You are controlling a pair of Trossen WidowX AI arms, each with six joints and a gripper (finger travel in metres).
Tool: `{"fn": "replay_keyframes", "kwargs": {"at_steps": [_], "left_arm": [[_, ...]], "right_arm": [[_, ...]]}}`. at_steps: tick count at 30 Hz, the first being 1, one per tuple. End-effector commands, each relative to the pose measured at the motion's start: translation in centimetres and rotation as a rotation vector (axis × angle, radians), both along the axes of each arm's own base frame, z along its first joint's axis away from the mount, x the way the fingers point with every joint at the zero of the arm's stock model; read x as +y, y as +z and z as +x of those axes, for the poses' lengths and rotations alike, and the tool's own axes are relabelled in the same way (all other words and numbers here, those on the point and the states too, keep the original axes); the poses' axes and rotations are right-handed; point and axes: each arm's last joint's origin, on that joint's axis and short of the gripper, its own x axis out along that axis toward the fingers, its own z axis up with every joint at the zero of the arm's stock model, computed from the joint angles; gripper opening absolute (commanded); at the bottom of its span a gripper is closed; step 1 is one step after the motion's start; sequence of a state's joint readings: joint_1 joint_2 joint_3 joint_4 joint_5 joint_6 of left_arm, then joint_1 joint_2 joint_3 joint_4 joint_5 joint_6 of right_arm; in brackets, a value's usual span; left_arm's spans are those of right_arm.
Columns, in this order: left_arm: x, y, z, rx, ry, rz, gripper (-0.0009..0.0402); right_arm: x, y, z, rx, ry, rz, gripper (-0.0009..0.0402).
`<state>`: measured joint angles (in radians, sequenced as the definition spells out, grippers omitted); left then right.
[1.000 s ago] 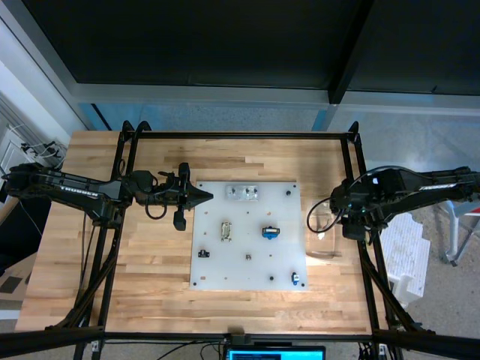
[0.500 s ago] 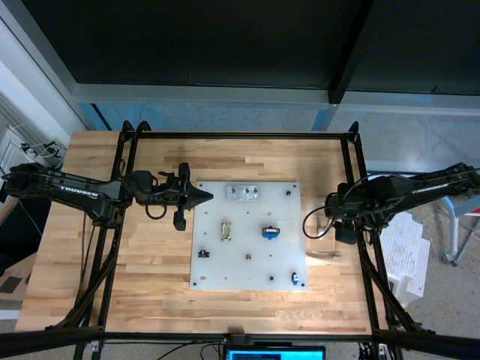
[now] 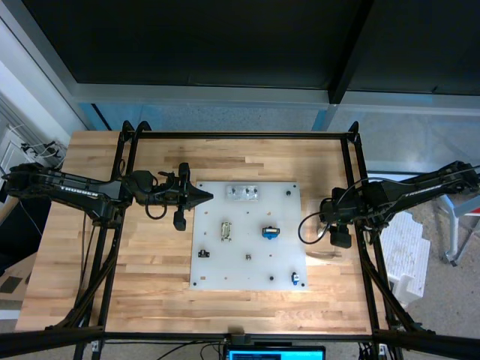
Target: Pick the RJ45 connector and install on taskboard
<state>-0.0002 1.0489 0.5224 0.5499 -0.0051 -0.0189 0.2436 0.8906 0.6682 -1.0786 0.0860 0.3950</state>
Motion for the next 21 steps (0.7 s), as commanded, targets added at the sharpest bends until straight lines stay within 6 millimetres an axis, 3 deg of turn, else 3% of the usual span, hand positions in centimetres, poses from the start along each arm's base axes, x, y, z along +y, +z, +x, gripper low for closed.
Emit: {"fn": "replay_keyframes", "kwargs": {"at_steps": [1,21], "left_arm": [[0.0,0.0,0.0,-0.001,0.0,0.0,0.0],[0.0,0.0,0.0,-0.001,0.0,0.0,0.0]], "right_arm": [[0.1,-0.3,0.1,0.003,-0.011,0.003,0.0211],[0.7,-1.3,0.4,0.01,-0.081,0.03,0.0204]]}}
